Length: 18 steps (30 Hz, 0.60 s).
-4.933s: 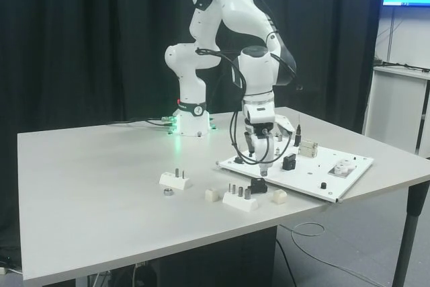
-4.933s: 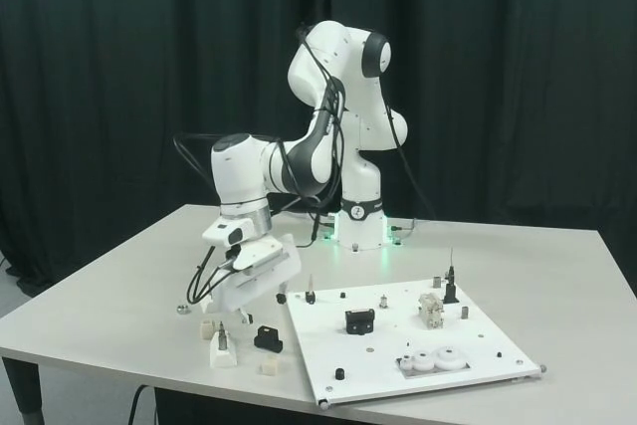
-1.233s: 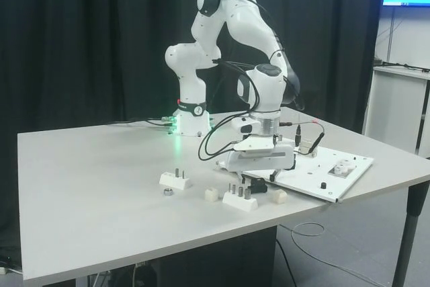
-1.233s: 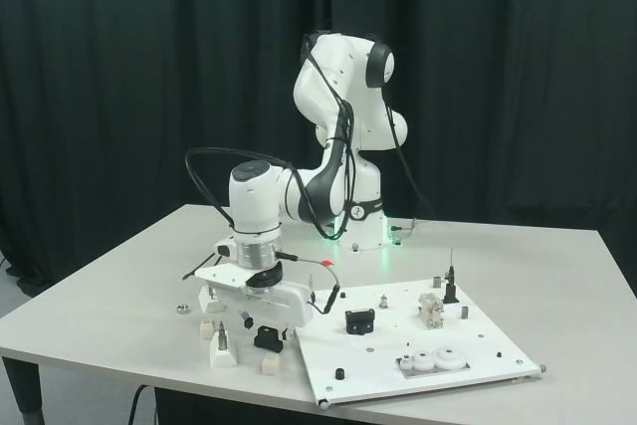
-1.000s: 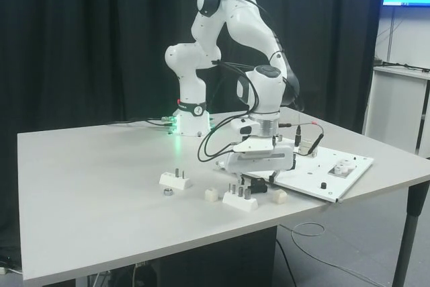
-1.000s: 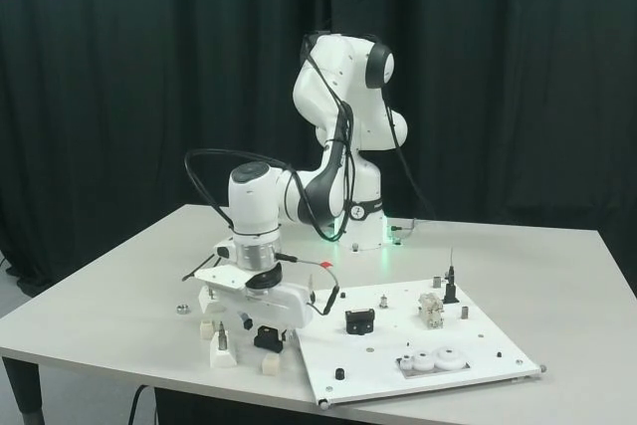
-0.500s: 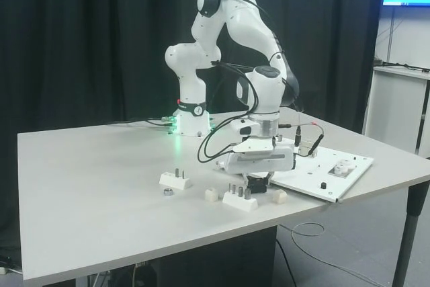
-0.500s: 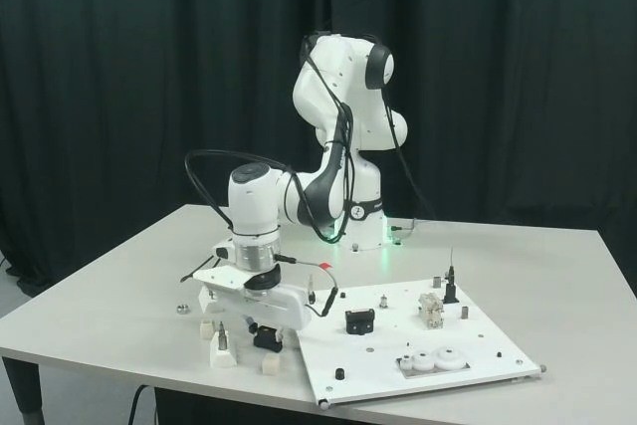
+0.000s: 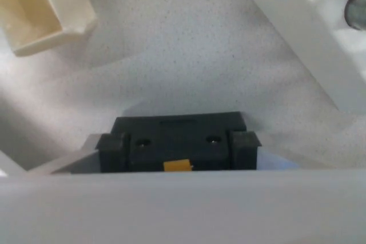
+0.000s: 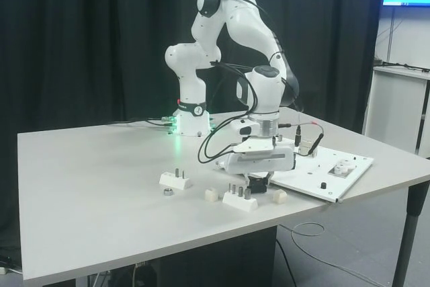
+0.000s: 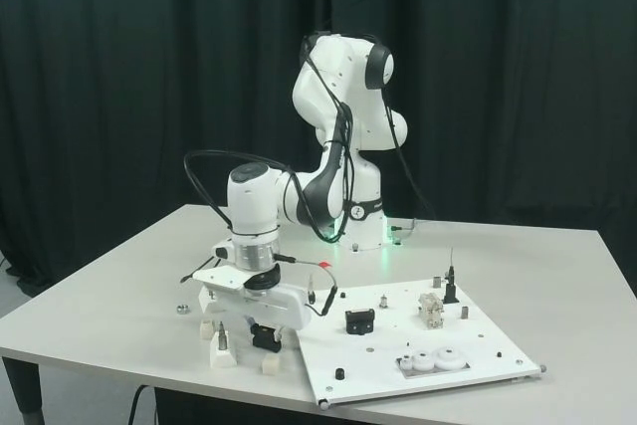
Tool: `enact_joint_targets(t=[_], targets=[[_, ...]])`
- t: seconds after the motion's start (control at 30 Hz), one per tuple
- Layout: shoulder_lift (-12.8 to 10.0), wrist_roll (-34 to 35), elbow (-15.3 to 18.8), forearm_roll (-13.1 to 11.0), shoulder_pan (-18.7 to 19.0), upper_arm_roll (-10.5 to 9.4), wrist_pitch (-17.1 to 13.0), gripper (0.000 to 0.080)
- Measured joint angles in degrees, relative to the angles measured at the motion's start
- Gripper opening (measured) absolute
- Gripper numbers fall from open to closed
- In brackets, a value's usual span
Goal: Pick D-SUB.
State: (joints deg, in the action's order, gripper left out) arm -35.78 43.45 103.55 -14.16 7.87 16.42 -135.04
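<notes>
We see the white arm (image 11: 333, 136) bent low over the near part of the grey tabletop (image 10: 101, 173), its hand (image 11: 265, 337) brought down over the black D-SUB (image 9: 178, 141), which lies on the tabletop just off the edge of the white board (image 11: 398, 345). In the wrist view the D-SUB sits right under the camera, its flat black body lying level, with two small holes on its face and a block-like ear at each end. We cannot tell from any view whether the hand is spread, pressed together or pinching the connector, since the wide white body of the hand covers that spot. In the second room view the D-SUB (image 11: 266, 337) shows only as a dark shape beneath the hand, between a small white block with upright pins (image 11: 224, 353) and the edge of the board, with a small pale cube (image 11: 269, 366) lying just in front of it. In the first room view the same cluster lies at the near side of the tabletop: a white pin holder (image 10: 240, 201), a pale cube (image 10: 211, 195) beside it, another cube (image 10: 279, 196) toward the board, and farther off a second pin holder (image 10: 175, 179) with a small ring (image 10: 166, 193) near it. A green light (image 10: 176, 126) glows at the arm's base.
</notes>
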Motion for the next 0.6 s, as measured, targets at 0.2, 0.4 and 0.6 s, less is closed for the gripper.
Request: enact_joint_targets(t=[0.2, 0.4, 0.6], targets=[[0.6, -1.2, -0.2, 0.0, 0.0, 0.0, 0.3, 0.0383], [2.0, -1.5, -0.3, 0.0, 0.0, 0.0, 1.1, 0.0383], [3.2, -1.5, -0.4, 0.2, 0.1, 0.13, 2.3, 0.0383]])
